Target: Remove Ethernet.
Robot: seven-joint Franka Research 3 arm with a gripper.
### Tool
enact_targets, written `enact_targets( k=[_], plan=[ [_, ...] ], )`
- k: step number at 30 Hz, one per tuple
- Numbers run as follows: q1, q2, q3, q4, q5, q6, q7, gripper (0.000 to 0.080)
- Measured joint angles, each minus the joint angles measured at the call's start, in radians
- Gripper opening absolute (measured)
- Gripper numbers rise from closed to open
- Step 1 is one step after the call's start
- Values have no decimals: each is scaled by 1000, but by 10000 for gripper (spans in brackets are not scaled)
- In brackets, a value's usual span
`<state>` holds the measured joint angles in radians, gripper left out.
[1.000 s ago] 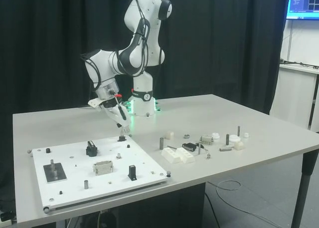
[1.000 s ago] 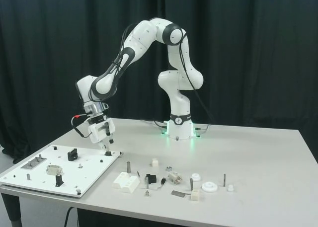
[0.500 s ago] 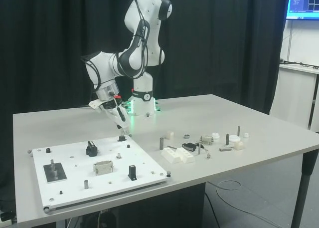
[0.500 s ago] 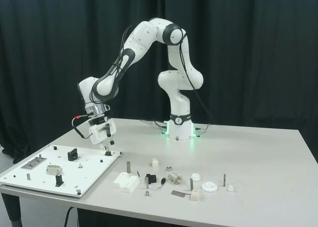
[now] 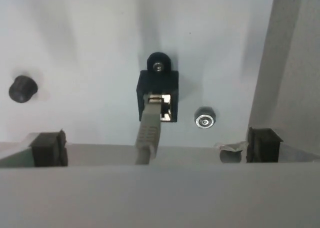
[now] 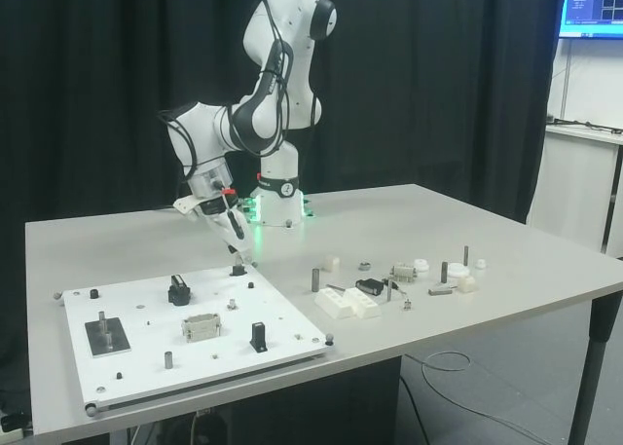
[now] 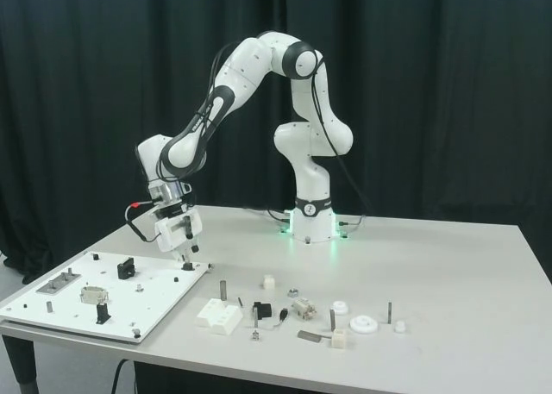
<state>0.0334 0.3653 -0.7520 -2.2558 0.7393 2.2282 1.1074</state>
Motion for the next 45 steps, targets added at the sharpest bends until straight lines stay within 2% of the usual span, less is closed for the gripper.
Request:
enact_targets(
  k=[18,34,35,39,40,45],
  plan=[
    [2,22,8,0,15,10,0,800],
    [2,35,26,-15,31,54,0,800],
    [2,35,27,-15,31,55,0,706],
    [2,35,27,-16,32,58,0,706],
    [2,35,27,-16,32,58,0,520],
    [2,35,27,-16,32,58,-1,520]
  ],
)
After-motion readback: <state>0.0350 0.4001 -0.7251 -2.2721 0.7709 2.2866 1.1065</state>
